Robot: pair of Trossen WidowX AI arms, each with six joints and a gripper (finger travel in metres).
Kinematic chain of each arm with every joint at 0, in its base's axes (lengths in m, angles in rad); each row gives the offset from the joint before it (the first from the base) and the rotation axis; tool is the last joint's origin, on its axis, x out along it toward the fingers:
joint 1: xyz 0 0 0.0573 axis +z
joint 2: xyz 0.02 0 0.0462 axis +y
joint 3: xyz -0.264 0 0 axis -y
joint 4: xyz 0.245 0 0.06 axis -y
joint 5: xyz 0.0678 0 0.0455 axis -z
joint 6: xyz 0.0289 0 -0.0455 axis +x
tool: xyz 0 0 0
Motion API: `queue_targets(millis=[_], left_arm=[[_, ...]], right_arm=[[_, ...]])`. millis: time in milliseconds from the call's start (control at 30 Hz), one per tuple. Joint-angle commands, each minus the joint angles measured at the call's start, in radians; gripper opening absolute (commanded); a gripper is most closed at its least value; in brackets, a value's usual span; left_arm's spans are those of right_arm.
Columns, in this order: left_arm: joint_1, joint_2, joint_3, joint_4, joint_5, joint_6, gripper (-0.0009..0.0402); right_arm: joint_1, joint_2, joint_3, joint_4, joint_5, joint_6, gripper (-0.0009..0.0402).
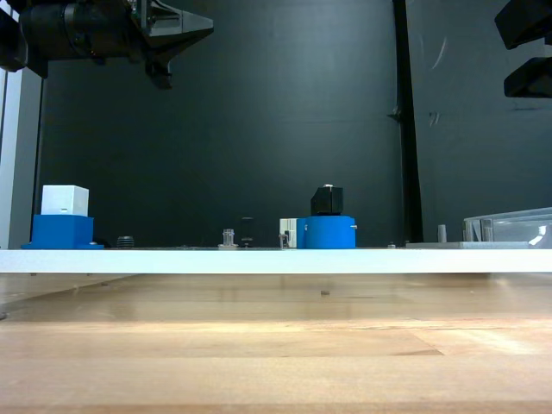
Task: Pick the 16mm cylinder and place it in the taskboard
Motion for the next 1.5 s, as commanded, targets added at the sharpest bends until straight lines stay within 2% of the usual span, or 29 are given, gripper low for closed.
queue_targets(millis=[33,233,367,667,1500], left_arm=[[0.0,0.0,0.0,0.0,0.0,0.0,0.0],[0.0,0.0,0.0,0.0,0.0,0.0,0.0],[0.0,0.0,0.0,0.0,0.0,0.0,0.0],[0.0,0.0,0.0,0.0,0.0,0.0,0.0],[0.0,0.0,0.0,0.0,0.0,0.0,0.0]], right_arm=[[0.008,0.0,-0.027,0.038,0.001,0.016,0.0245],[0.026,0.024,-0.044,0.064,0.013,0.024,0.0245],[0.031,0.032,-0.045,0.079,0.045,0.023,0.0245],[0.041,0.032,-0.09,0.134,0.034,0.039,0.0245],[0.063,0.064,-0.196,0.274,0.038,0.047,0.0245]])
